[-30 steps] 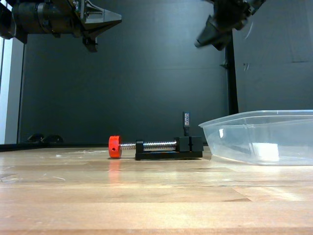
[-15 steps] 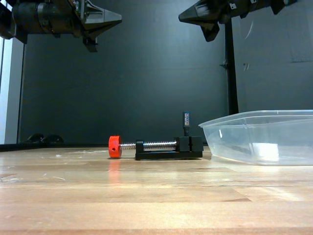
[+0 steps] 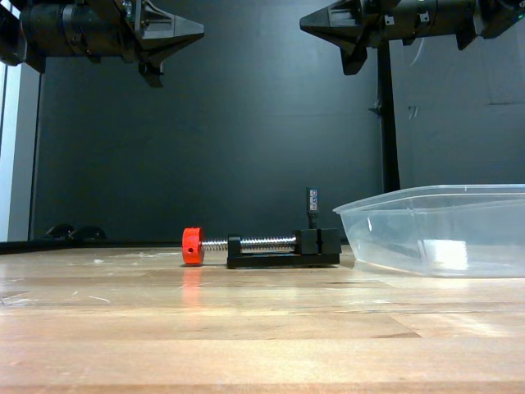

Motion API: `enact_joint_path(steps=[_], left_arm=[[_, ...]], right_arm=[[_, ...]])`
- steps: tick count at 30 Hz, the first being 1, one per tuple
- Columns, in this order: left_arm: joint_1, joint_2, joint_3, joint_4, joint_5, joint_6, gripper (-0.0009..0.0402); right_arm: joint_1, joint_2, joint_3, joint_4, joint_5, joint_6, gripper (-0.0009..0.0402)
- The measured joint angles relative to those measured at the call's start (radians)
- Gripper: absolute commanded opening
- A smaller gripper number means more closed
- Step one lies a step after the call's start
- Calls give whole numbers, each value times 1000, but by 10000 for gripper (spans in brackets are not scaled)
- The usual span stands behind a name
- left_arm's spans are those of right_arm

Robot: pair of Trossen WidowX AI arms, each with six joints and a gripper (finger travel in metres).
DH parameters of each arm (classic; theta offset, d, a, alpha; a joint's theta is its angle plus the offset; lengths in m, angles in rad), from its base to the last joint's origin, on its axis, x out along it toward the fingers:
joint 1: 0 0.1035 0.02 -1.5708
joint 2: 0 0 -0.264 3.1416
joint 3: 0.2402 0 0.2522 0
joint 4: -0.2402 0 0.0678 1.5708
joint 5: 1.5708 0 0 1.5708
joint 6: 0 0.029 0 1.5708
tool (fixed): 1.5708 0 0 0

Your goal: Remove the USB-C connector from taskboard and place in the container

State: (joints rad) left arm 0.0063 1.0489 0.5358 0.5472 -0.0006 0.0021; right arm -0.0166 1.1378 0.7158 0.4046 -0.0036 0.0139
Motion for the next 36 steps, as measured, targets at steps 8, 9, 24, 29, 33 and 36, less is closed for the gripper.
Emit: enact_joint_path(steps=[8,9,24,29,33,36], left_arm=[[0,0,0,0,0,0,0],[0,0,0,0,0,0,0],[0,0,0,0,0,0,0],[0,0,0,0,0,0,0],[0,0,0,0,0,0,0],[0,0,0,0,0,0,0]], right_arm=[[-1,0,-58,87,14,23,0],[-1,0,-64,100,19,35,0],[-1,0,-99,135,3,56,0],[-1,0,-99,135,3,56,0],[-1,0,-99,135,3,56,0],[-1,0,-99,135,3,56,0]])
